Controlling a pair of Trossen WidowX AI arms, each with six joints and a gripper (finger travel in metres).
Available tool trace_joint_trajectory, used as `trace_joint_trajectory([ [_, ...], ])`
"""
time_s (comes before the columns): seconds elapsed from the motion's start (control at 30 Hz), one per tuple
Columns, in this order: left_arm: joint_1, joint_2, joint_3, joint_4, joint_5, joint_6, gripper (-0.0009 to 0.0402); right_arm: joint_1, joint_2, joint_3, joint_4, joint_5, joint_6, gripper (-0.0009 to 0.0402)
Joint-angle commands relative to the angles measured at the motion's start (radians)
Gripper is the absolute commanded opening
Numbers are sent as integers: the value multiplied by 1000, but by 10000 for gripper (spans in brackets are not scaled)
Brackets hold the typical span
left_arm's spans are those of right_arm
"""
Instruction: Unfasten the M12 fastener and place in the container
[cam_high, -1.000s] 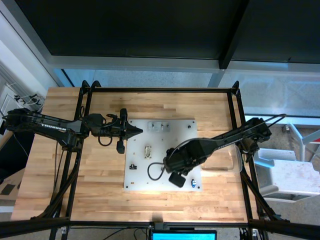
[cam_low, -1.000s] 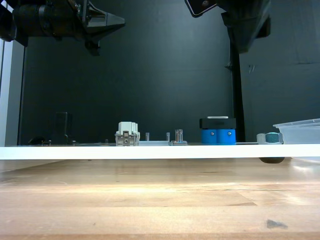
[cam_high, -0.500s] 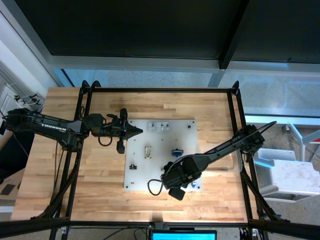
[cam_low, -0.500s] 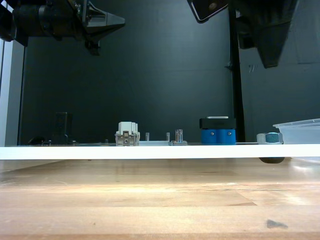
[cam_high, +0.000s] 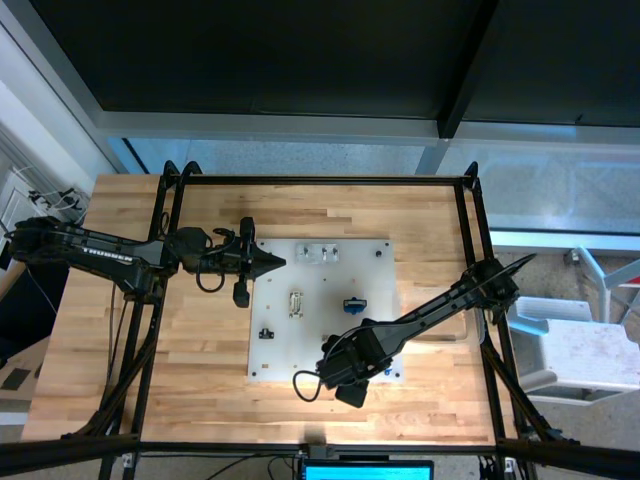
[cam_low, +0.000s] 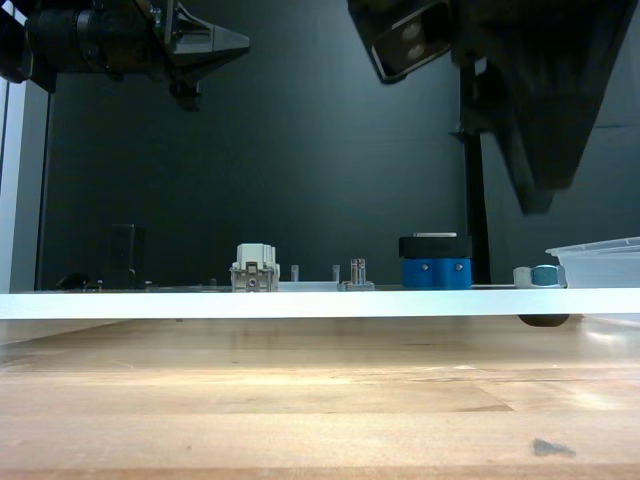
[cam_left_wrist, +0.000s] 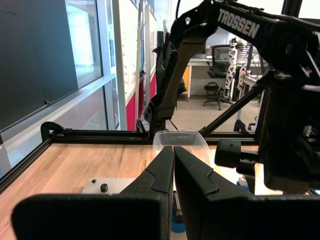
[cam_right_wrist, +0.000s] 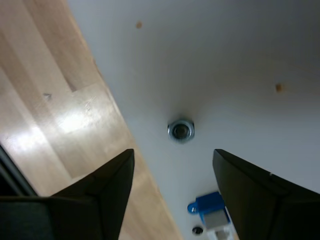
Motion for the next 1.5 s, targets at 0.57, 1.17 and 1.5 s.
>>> trace_joint_trajectory([
  [0.57,0,0,0,0,0,0,0,-3,14,-32,14,43,-61,243],
  [1.17,0,0,0,0,0,0,0,-5,20,-96,91,31,-86,243],
  [1.5,0,0,0,0,0,0,0,-10,20,-113,107,37,-86,216],
])
